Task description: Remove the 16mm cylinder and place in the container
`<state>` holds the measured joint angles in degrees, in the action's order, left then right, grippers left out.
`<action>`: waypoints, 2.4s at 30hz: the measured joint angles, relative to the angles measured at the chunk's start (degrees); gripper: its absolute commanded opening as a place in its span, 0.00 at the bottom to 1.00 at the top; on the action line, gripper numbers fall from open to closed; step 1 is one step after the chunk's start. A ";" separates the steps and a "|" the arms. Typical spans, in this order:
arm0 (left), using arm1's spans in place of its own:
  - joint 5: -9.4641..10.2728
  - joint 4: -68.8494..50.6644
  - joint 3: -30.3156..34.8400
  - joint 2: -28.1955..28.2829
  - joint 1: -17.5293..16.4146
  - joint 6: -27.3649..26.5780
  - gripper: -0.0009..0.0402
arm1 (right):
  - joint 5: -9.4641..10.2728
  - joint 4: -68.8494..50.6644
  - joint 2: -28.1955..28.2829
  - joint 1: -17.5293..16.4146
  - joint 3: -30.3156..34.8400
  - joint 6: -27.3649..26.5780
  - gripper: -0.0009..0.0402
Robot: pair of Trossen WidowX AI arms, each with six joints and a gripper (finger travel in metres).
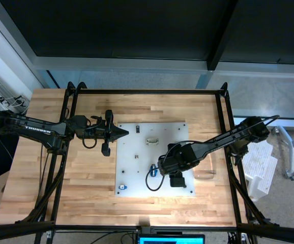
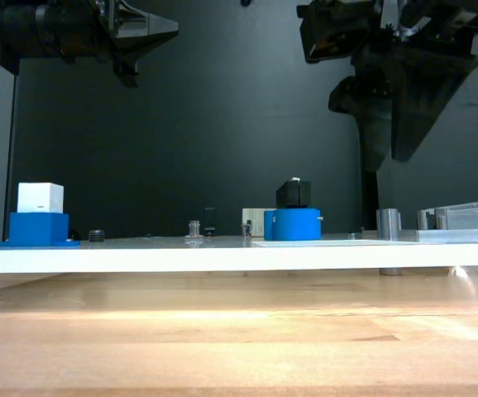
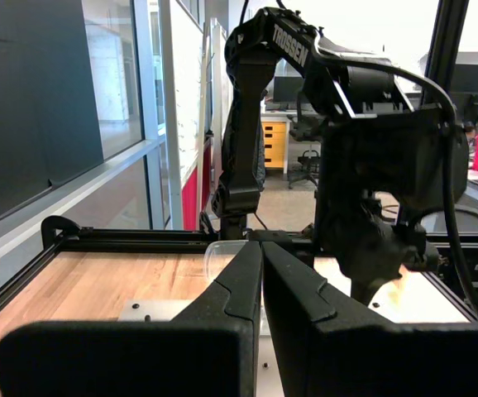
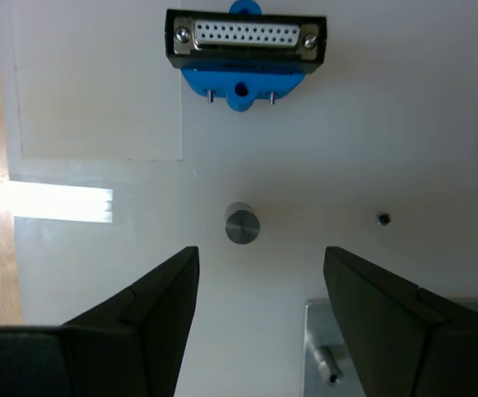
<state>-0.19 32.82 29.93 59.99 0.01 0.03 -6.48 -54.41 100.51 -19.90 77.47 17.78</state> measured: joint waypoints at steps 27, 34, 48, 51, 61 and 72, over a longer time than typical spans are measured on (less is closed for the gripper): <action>0.02 0.02 0.02 0.02 0.00 0.00 0.02 | 0.00 3.19 5.99 -0.48 -0.59 2.34 0.56; 0.00 0.02 0.00 0.00 0.00 0.00 0.02 | 0.17 6.10 6.05 -0.48 -3.04 2.93 0.56; 0.02 0.00 0.02 0.00 0.00 0.00 0.02 | 0.24 7.48 6.05 -0.48 -3.93 2.91 0.43; 0.02 0.00 0.02 0.00 0.00 0.00 0.02 | 0.24 7.48 6.05 -0.48 -3.93 2.91 0.35; 0.00 0.02 0.00 0.00 0.00 0.00 0.02 | 0.26 7.43 6.05 -0.46 -3.93 2.73 0.14; 0.00 0.02 0.02 0.00 0.00 0.00 0.02 | 0.24 7.41 5.99 -0.37 -3.93 2.73 0.02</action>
<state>-0.19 32.84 29.95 59.99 0.01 0.03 -6.24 -47.00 106.50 -20.27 73.54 20.51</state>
